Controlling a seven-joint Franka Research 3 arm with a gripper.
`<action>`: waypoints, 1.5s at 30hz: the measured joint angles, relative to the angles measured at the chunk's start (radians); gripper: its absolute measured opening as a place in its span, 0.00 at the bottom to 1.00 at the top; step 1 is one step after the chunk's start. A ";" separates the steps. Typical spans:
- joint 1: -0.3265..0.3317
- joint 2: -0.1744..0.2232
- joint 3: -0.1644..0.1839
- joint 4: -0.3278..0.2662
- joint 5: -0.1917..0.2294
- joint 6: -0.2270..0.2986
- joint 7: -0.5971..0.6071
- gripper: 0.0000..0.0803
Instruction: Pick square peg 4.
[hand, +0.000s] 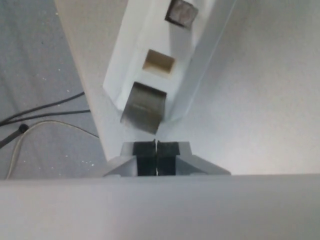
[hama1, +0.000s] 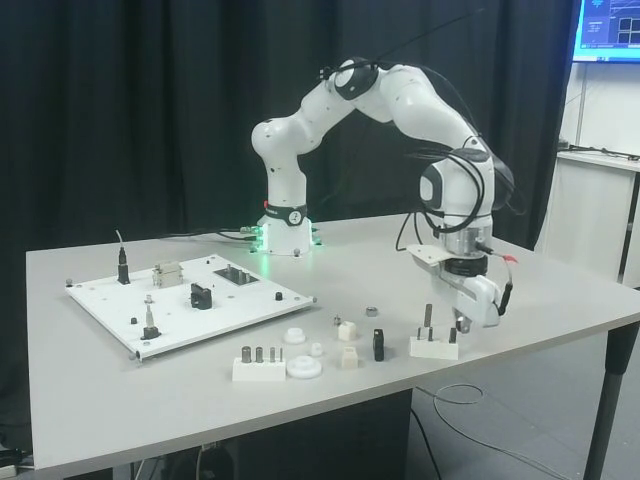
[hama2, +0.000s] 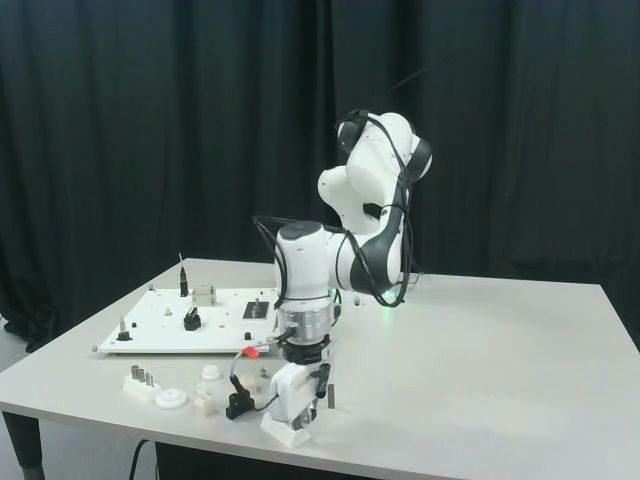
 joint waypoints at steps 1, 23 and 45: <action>0.000 -0.001 -0.001 0.004 0.000 -0.009 0.002 0.01; 0.007 -0.007 -0.028 0.058 0.000 -0.105 0.015 0.00; 0.023 -0.007 -0.061 0.080 0.005 -0.106 0.048 0.96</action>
